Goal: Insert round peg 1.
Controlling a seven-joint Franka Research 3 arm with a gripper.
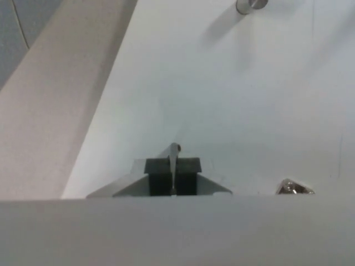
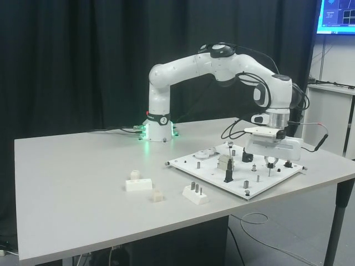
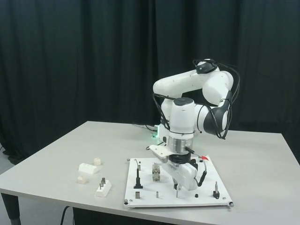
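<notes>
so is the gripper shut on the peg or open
Shut on the peg: in the wrist view the gripper has both black fingers pressed against its thin shaft.

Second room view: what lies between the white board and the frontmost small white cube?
A white block holding upright pegs; both room views show it.

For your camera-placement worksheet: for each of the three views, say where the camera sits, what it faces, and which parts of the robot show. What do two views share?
Wrist view: on the arm's wrist, looking down past the gripper at the white board.
First room view: off one table corner, facing the whole arm and its base.
Second room view: facing the table's near edge and the board; the arm hides its base.
Both room views share arm, board and white blocks.
</notes>
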